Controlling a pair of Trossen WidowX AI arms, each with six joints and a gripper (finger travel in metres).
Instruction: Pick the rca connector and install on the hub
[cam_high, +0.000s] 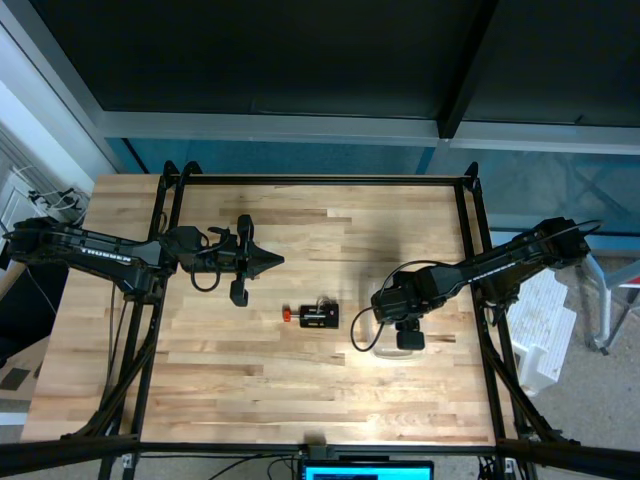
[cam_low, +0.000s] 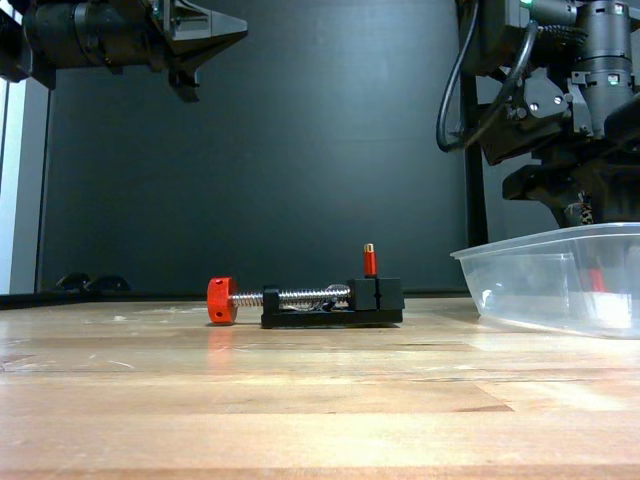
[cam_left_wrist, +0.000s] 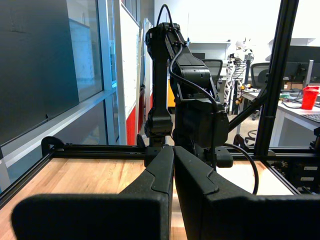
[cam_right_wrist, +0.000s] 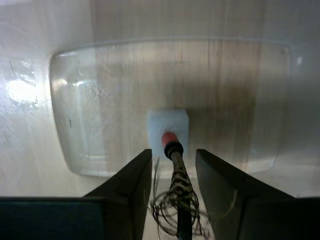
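Right wrist view: the rca connector (cam_right_wrist: 171, 142), red-tipped on a braided, fraying cable, stands in a white block (cam_right_wrist: 167, 122) on the floor of the clear tray (cam_right_wrist: 65, 100). My right gripper (cam_right_wrist: 172, 152) is astride it with both fingers (cam_right_wrist: 132, 180) spread. A gap shows on each side of the cable, so the connector is between the fingers but not gripped. In the low view the connector appears only as a small red mark (cam_low: 597, 280) behind the wall of the tray (cam_low: 520, 270), with my right gripper directly above the tray. In the high view the tray (cam_high: 372, 322) lies at 3 o'clock from the hub (cam_high: 318, 317), near it but not touching, and my right gripper (cam_high: 408, 340) points down into it. The hub sits flat near the table (cam_high: 250, 400) centre. Its red knob (cam_high: 286, 314) is at its 9 o'clock end. The low view shows a threaded silvery rod (cam_low: 295, 295) between knob and black body, and a small red post (cam_low: 370, 261) upright on the body. My left gripper (cam_high: 275, 261) is at 11 o'clock from the hub, well apart from it and raised high above the table. Its fingers (cam_left_wrist: 160, 170) are pressed together with nothing between them.
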